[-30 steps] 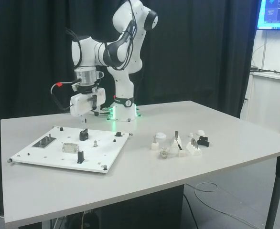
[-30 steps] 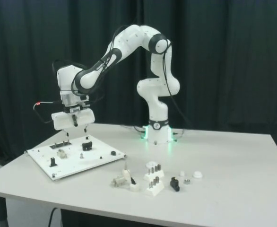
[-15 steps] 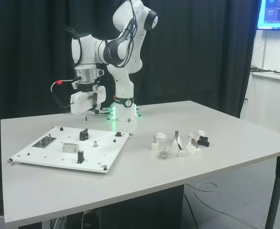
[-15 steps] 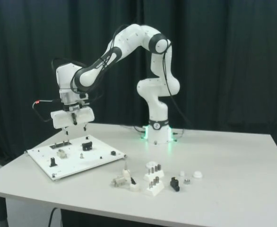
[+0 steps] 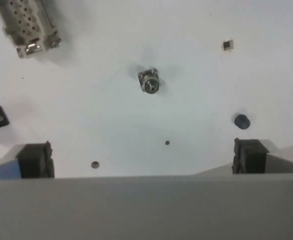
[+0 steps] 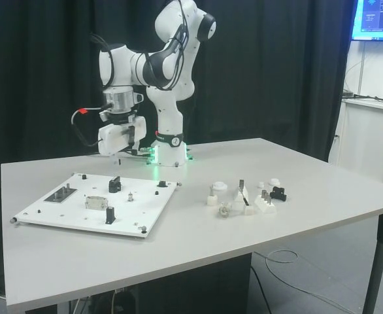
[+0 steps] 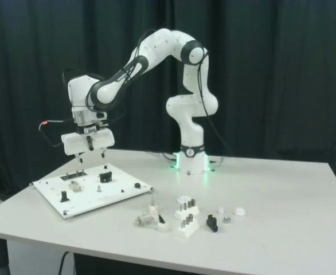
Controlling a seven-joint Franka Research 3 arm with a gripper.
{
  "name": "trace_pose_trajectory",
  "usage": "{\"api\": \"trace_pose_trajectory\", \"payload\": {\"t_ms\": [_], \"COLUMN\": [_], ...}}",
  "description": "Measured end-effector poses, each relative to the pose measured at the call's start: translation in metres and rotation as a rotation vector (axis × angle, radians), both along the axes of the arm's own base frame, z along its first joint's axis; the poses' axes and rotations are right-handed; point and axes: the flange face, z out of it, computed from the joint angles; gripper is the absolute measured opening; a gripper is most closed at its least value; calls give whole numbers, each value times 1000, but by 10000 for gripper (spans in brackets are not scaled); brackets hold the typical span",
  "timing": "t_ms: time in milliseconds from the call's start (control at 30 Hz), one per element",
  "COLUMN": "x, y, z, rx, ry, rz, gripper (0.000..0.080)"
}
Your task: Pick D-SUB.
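The D-SUB [image 5: 25, 27] [image 6: 97, 201] [image 7: 74, 185], a grey multi-pin connector, lies flat on the white board [image 5: 196, 80] [image 6: 149, 208] [image 7: 119, 192]. It is outside the gap between the jaws, off beyond one fingertip, and nothing touches it. The gripper [image 5: 141, 157] [image 6: 118, 154] [image 7: 91, 153] hangs above the far part of the board, well clear of the surface. Its jaws are spread wide with nothing held between them, and the black fingertips [image 5: 34, 160] show at either side of the wrist view. Roughly in line with the middle of the gap, and ahead of it, a small round metal connector [image 5: 149, 81] [image 6: 131, 195] [image 7: 98, 187] stands on the board. A small black round plug [image 5: 242, 121] sits close to the other fingertip. A black upright piece [image 6: 114, 184] [image 7: 105, 176] stands on the board below the jaws, and a grey plate with pins [image 6: 60, 194] lies towards the board's outer edge, apart from them. Well away from the jaws, on the bare grey worktop [image 6: 257, 242] [image 7: 282, 229], a cluster of small white and black parts [image 6: 245, 196] [image 7: 182, 219] lies beside the board.
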Motion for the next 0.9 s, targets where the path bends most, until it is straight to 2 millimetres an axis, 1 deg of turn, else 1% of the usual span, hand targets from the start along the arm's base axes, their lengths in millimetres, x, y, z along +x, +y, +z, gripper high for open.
{"api": "trace_pose_trajectory", "payload": {"t_ms": [533,900], "x": [10,14], "y": [10,13], "z": [6,9], "rx": [9,6], "ry": [-12,-16], "rz": [21,31], "gripper": [800,800]}}
